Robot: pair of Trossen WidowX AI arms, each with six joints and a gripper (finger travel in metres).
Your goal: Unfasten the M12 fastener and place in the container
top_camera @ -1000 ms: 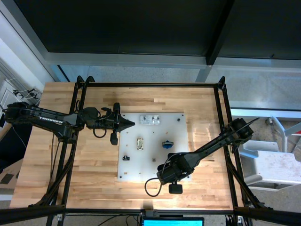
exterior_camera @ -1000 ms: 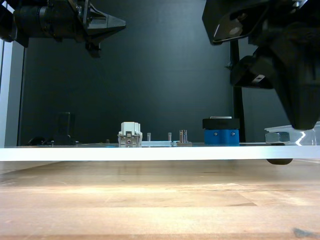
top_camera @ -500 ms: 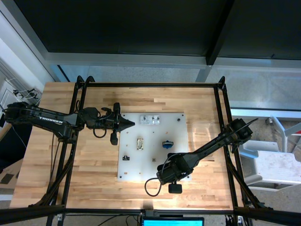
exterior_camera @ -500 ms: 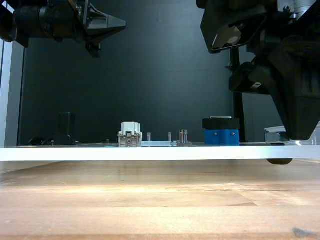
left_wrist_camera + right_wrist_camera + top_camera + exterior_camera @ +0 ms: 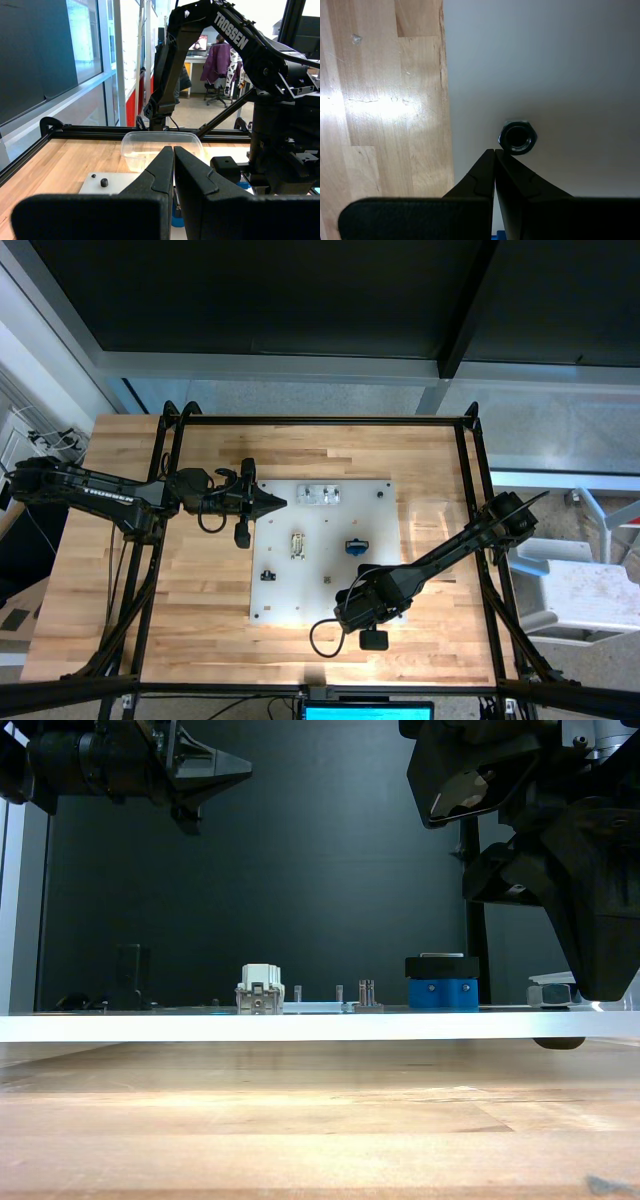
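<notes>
The small silver M12 nut (image 5: pixel 518 137) sits on the white board (image 5: pixel 560 65) near its edge, with a black core filling its hole, so it looks to be on its stud. In the low view the nut (image 5: pixel 553 992) stands just above the board, beside my right gripper (image 5: pixel 600 992). My right gripper (image 5: pixel 495 150) is shut with nothing between its fingers; its tip rests just beside the nut. The see-through container (image 5: pixel 161 150) stands beyond the board's right edge (image 5: pixel 425 515); nothing shows inside it. My left gripper (image 5: pixel 275 503) hangs shut, high over the board's far left.
On the board stand a blue block (image 5: pixel 441 982), a white connector (image 5: pixel 260 990) and a small silver post (image 5: pixel 366 993). Bare wood (image 5: pixel 385 100) lies beside the board's edge. A black frame (image 5: pixel 320 421) rings the table.
The right wrist has turned and shifted slightly over the nut, which stays where it was. The left arm has not moved.
</notes>
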